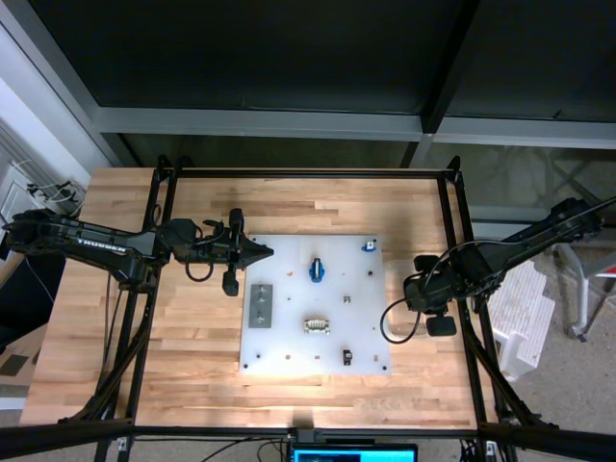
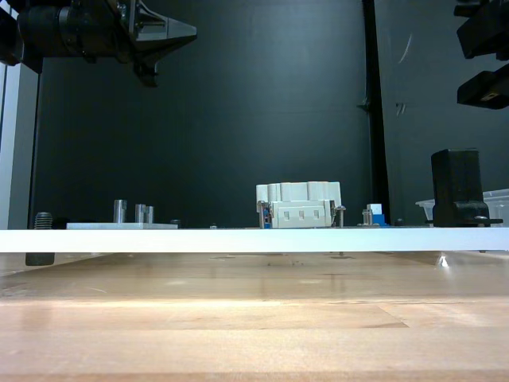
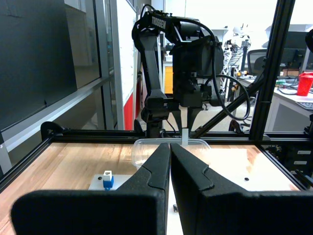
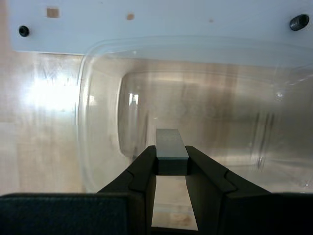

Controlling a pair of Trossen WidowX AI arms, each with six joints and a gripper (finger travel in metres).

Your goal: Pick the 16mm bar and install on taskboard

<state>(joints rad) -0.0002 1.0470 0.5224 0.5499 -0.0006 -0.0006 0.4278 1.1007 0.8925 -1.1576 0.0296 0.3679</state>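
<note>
- Left gripper [image 1: 258, 252]: fingers pressed together, empty, hanging above the far left corner of the large white square plastic taskboard [image 1: 289, 337].
- Right gripper [image 4: 172, 157]: clamped on the short grey metal 16mm bar [image 4: 171, 142], above the clear plastic tray [image 4: 98, 107] by the right edge of the wooden table [image 1: 115, 318].
- Risks: the grip takes only the bar's end, so it may tilt or slip in transit. A tilted bar would likely jam at its hole.

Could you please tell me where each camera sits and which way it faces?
High: above near edge, looking down on taskboard; left arm, right arm show.
Low: table level, near edge, looking along it; left gripper overhead, left.
Left wrist: along shut left gripper, facing right arm.
Right wrist: down right gripper, holding bar over tray.
Both wrists show bar, tray.
</note>
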